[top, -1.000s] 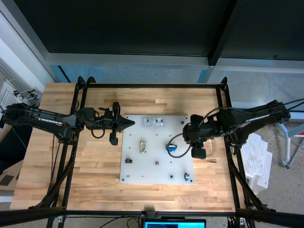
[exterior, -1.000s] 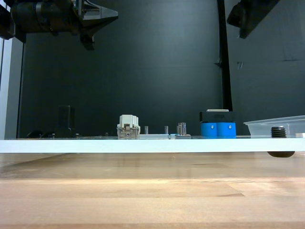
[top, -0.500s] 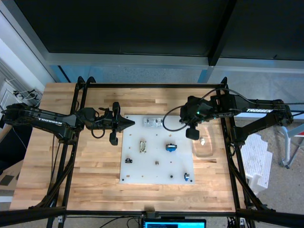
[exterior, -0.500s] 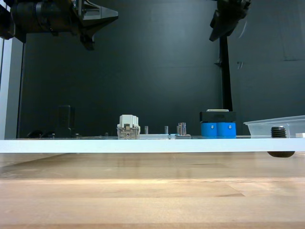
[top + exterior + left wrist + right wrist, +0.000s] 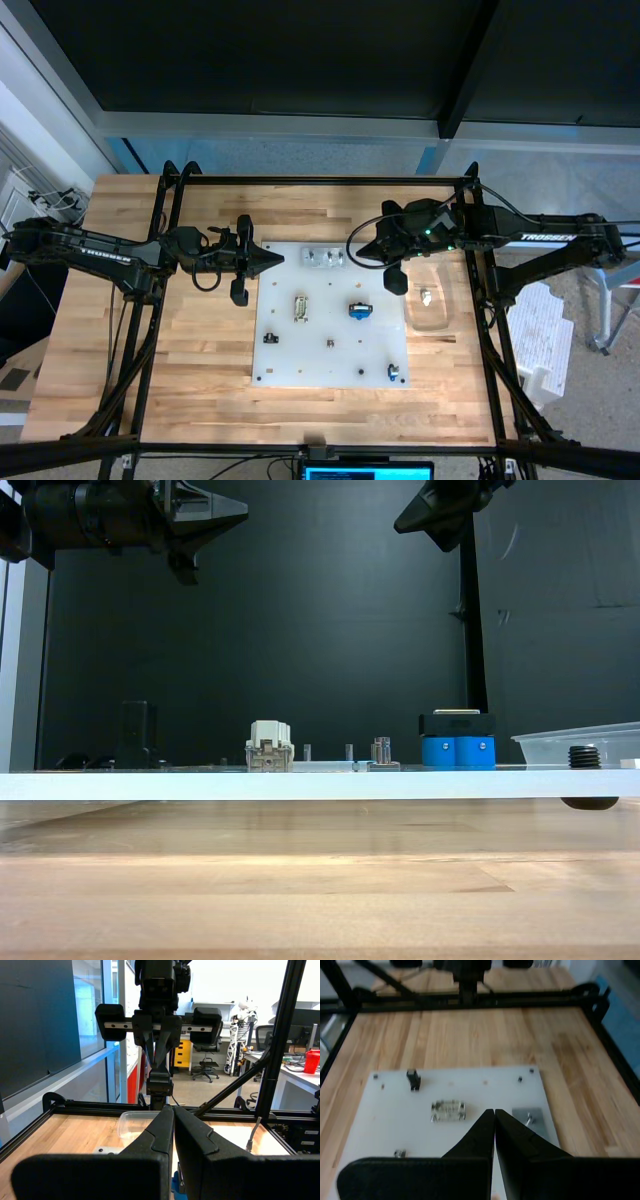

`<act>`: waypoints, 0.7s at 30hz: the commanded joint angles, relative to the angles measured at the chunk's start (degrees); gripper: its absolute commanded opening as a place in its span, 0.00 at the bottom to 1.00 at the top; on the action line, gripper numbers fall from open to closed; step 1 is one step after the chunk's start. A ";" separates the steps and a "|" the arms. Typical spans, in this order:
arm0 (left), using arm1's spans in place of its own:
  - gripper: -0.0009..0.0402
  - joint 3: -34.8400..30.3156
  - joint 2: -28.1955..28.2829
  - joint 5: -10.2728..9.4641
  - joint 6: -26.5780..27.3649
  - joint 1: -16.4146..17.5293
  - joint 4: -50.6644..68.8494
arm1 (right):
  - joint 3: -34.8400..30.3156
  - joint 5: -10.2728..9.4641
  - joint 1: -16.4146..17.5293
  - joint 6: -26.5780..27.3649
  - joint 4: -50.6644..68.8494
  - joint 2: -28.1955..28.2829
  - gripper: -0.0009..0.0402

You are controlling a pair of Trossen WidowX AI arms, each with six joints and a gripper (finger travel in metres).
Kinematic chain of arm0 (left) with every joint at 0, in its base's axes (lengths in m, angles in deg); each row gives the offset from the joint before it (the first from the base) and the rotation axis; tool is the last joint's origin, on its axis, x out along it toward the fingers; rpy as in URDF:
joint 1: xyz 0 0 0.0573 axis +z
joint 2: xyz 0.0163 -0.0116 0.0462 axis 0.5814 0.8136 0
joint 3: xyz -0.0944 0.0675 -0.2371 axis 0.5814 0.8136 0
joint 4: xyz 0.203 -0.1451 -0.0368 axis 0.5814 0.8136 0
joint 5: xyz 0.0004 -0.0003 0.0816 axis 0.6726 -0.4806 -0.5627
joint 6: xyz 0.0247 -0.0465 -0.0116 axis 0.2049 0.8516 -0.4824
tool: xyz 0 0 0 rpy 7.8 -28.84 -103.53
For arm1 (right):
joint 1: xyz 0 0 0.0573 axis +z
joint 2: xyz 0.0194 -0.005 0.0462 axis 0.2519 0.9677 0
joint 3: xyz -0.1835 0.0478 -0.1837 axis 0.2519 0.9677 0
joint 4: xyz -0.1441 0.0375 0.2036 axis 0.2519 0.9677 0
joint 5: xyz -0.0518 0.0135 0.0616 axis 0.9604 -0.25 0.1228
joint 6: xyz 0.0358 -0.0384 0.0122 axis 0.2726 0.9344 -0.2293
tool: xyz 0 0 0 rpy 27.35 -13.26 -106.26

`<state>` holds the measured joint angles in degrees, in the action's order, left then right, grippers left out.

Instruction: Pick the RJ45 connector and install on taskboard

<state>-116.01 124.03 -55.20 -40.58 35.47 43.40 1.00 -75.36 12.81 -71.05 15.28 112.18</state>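
Hovering pressed together and empty, left gripper (image 5: pixel 278 259) and right gripper (image 5: pixel 494 1111) flank the board (image 5: pixel 300 350); the connector, not locatable, is likely light and fragile, best gripped at its boot.

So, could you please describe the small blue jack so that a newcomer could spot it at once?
Find the white board; the left claw hangs by its far left corner, the right claw above its far edge. At the board's near right corner stands the jack. The other blue part sits mid-board; this one hugs the corner.
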 commanded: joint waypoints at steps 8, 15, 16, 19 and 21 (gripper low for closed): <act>0.02 -0.02 0.00 0.02 -0.02 0.00 -0.02 | 11.32 0.11 -0.11 -1.40 -19.15 -5.31 0.02; 0.02 -0.02 0.00 0.02 -0.02 0.00 -0.02 | 16.57 0.15 -0.11 -1.79 -30.82 -6.62 0.02; 0.02 -0.02 0.00 0.02 -0.02 0.00 -0.02 | 17.11 0.15 -0.11 -1.81 -32.35 -6.62 0.02; 0.02 -0.02 0.00 0.02 -0.02 0.00 -0.02 | 18.56 0.15 -0.15 -1.51 -36.15 -6.62 0.02; 0.02 -0.02 0.00 0.02 -0.02 0.00 -0.02 | 19.71 0.15 -0.24 -1.60 -38.73 -6.62 0.02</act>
<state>-116.01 124.01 -55.20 -40.58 35.47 43.38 19.97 -75.21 12.57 -72.73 -21.95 105.51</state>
